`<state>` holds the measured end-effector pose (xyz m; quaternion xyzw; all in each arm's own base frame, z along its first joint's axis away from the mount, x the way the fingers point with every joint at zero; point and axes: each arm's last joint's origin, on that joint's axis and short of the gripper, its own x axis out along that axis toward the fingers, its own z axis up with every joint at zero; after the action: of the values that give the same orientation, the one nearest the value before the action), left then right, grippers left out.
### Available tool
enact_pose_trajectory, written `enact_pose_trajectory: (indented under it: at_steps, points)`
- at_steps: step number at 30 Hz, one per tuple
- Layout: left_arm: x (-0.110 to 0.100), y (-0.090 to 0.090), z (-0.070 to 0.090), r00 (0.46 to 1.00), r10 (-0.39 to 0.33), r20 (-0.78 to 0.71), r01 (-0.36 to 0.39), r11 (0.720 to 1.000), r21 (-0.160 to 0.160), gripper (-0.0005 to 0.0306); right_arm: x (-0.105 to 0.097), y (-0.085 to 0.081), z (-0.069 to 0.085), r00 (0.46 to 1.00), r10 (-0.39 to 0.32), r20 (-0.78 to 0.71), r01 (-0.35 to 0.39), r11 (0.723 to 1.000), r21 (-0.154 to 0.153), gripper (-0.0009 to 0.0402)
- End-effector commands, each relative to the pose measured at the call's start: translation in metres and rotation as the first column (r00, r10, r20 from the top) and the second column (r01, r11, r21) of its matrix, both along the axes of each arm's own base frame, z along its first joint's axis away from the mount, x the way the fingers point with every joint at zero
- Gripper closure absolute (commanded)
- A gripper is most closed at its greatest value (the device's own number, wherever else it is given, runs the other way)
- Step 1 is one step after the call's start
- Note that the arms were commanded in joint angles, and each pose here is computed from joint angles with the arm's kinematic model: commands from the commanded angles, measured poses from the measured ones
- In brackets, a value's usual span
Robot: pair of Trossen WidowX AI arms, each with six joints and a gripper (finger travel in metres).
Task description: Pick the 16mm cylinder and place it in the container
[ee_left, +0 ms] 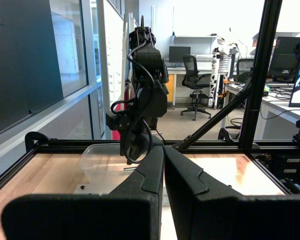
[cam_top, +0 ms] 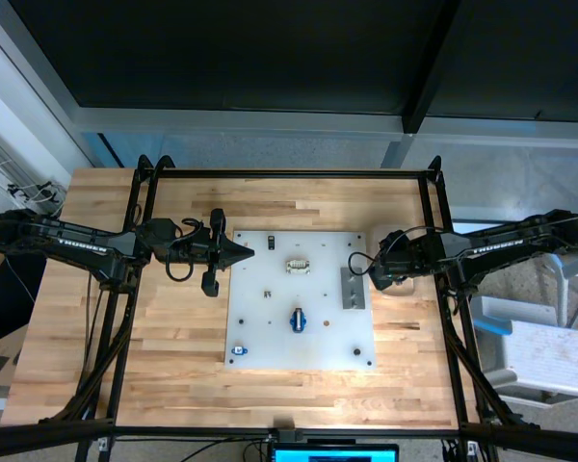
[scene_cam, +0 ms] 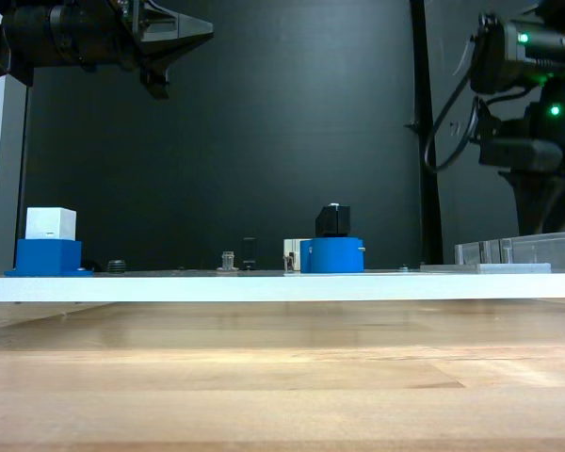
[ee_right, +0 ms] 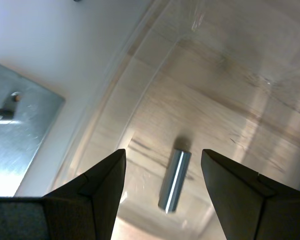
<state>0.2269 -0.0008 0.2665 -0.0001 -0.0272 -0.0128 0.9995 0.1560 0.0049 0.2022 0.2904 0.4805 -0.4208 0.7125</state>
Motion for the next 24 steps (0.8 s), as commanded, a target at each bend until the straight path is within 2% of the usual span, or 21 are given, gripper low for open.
enact_pose_trajectory:
  at_steps: [1,7,12,16,19,24]
  points:
    - [0.000,0.000,0.000,1.000,0.000,0.000,0.000,1.000,0.000,0.0300,0.002,0.001,0.017,1.000,-0.001,0.001,0.001,1.000,0.013,0.0192]
    - [0.000,0.000,0.000,1.000,0.000,0.000,0.000,1.000,0.000,0.0300,0.004,0.003,0.048,1.000,0.011,0.010,-0.012,0.997,0.081,0.0208]
    - [0.000,0.000,0.000,1.000,0.000,0.000,0.000,1.000,0.000,0.0300,0.001,0.003,0.063,1.000,0.012,-0.012,-0.010,0.995,0.099,0.0221]
    - [0.000,0.000,0.000,1.000,0.000,0.000,0.000,1.000,0.000,0.0300,0.000,0.004,0.068,1.000,0.017,-0.017,-0.014,0.990,0.140,0.0230]
    - [0.000,0.000,0.000,1.000,0.000,0.000,0.000,1.000,0.000,0.0300,0.000,0.004,0.068,1.000,0.018,-0.018,-0.015,0.988,0.151,0.0236]
    - [0.000,0.000,0.000,1.000,0.000,0.000,0.000,1.000,0.000,0.0300,0.000,0.004,0.066,0.999,0.018,-0.026,-0.014,0.989,0.150,0.0242]
